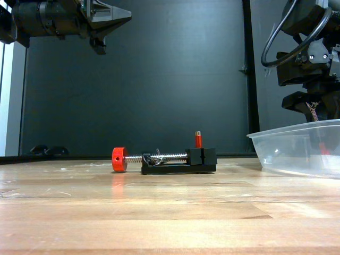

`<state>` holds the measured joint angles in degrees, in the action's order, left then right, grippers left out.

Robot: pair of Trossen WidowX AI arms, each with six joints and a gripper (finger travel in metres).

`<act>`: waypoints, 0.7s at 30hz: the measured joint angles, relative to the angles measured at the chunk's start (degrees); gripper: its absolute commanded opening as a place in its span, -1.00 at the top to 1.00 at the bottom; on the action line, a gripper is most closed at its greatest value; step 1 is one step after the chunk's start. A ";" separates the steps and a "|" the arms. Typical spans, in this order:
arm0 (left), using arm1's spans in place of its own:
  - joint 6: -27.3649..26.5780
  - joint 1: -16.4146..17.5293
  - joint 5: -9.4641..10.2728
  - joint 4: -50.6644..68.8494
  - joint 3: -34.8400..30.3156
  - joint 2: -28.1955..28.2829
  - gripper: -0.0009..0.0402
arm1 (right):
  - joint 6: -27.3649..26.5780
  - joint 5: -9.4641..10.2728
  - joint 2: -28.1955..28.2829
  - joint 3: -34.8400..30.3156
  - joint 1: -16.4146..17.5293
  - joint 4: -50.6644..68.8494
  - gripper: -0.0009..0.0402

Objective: Pick the RCA connector and install on taskboard

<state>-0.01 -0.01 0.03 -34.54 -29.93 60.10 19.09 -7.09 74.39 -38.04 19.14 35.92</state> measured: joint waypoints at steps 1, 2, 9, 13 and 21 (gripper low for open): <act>0.02 0.00 0.02 0.00 -0.02 0.00 0.96 | 0.00 0.00 0.00 0.02 0.00 0.02 0.52; 0.02 0.00 0.00 0.00 -0.02 0.00 0.96 | 0.00 0.00 0.00 0.02 0.00 0.00 0.55; 0.02 0.00 0.00 0.00 -0.02 0.00 0.96 | -0.09 0.02 0.00 0.02 0.00 0.00 0.72; 0.02 0.00 0.02 0.00 0.00 0.00 0.96 | -0.09 0.04 0.00 0.02 0.00 -0.02 0.81; 0.02 0.00 0.02 0.00 0.00 0.00 0.96 | -0.07 0.04 0.00 0.07 0.00 -0.02 0.96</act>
<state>0.01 -0.01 0.05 -34.54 -29.93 60.10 19.03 -7.05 74.39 -37.98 19.14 35.90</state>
